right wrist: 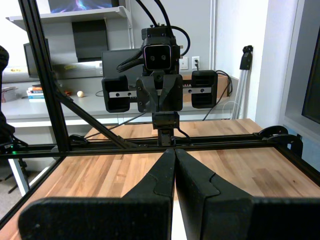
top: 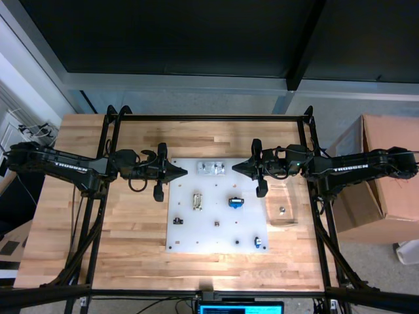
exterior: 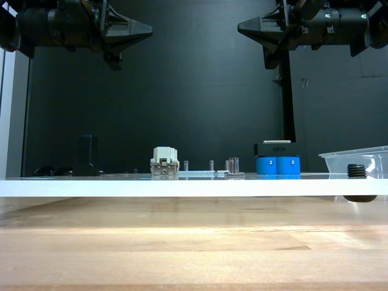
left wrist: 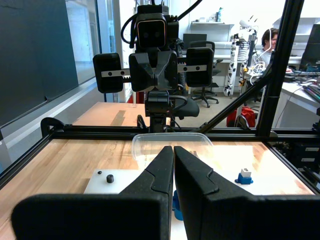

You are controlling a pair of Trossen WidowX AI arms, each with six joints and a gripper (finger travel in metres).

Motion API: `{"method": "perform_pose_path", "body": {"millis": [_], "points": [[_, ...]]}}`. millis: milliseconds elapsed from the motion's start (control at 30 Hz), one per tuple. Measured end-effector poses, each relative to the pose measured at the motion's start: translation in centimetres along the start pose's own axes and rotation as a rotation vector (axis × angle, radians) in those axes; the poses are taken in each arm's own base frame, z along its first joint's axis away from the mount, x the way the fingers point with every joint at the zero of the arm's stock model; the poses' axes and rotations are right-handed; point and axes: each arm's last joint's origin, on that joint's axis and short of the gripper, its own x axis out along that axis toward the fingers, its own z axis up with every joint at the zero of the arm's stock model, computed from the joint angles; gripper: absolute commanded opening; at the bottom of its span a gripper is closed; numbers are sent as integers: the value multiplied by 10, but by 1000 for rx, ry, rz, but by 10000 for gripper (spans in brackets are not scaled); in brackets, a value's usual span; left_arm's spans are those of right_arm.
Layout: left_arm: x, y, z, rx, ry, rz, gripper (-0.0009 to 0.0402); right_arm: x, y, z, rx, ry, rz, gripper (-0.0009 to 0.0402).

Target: Pick the M12 nut and place it on its threads and fasten

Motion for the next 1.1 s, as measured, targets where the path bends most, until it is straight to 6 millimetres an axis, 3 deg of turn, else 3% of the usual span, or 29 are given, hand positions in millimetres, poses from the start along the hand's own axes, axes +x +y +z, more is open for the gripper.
{"method": "perform_pose_path", "body": {"millis": [633, 867, 1100], "points": [[0, 0, 0, 0, 0, 0, 0, -1, 2, -1, 31, 71, 41, 0], [0, 0, 0, 0, 0, 0, 0, -2, 7, 17, 65, 403, 28, 0], [0, 0, 0, 0, 0, 0, 0, -19, 25, 38, 106, 729, 17, 0]]}}
